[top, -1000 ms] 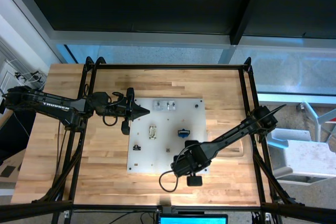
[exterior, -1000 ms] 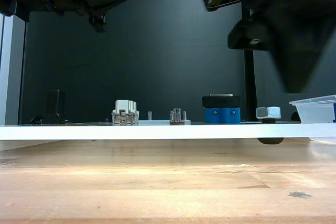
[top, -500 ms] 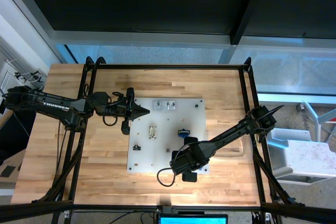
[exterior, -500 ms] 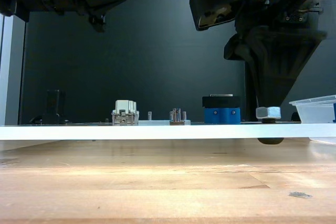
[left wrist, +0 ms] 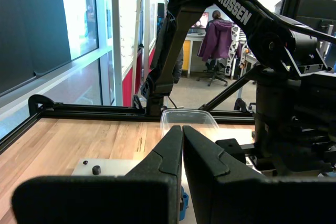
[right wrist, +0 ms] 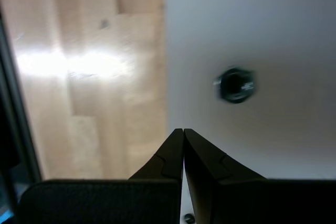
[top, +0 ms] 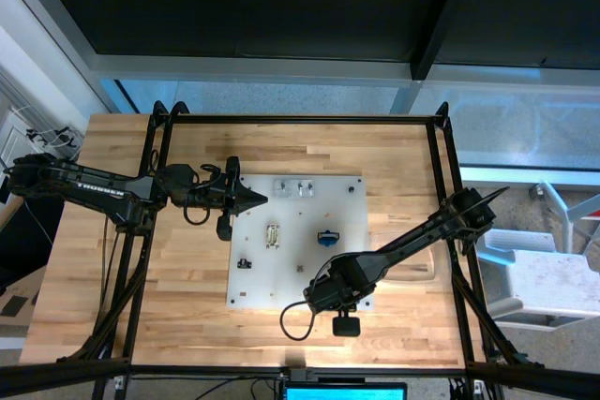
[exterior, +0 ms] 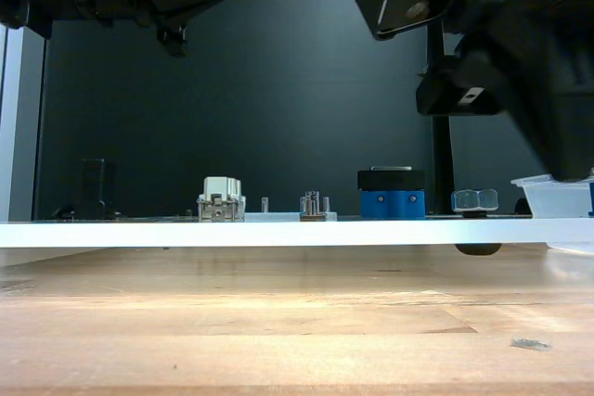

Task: Pick the M12 fastener and fasten on the M12 threads

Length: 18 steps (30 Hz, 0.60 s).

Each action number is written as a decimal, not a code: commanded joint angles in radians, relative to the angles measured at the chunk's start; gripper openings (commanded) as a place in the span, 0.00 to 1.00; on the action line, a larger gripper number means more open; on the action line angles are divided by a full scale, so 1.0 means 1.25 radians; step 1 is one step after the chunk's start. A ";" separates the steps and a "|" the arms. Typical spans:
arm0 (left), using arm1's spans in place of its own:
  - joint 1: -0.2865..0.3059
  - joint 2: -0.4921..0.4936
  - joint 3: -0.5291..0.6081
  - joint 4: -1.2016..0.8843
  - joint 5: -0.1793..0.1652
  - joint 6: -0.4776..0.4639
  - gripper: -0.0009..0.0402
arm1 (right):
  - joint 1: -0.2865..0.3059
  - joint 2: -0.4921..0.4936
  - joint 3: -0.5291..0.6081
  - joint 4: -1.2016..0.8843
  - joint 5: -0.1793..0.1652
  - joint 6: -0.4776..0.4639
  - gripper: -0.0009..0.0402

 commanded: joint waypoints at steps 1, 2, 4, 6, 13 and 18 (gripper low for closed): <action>0.000 0.000 0.000 0.000 0.000 0.000 0.02 | 0.001 -0.005 0.001 -0.008 0.066 0.010 0.02; 0.000 0.000 0.000 0.000 0.000 0.000 0.02 | 0.000 -0.007 0.001 -0.009 0.082 0.011 0.02; 0.000 0.000 0.000 0.000 0.000 0.000 0.02 | 0.000 -0.011 0.001 -0.013 0.121 0.021 0.02; 0.000 0.000 0.000 0.000 0.000 0.000 0.02 | 0.000 -0.011 0.001 -0.013 0.168 0.042 0.02; 0.000 0.000 0.000 0.000 0.000 0.000 0.02 | 0.001 -0.004 -0.011 0.016 0.191 0.068 0.02; 0.000 0.000 0.000 0.000 0.000 0.000 0.02 | 0.002 -0.004 -0.019 0.023 0.190 0.073 0.02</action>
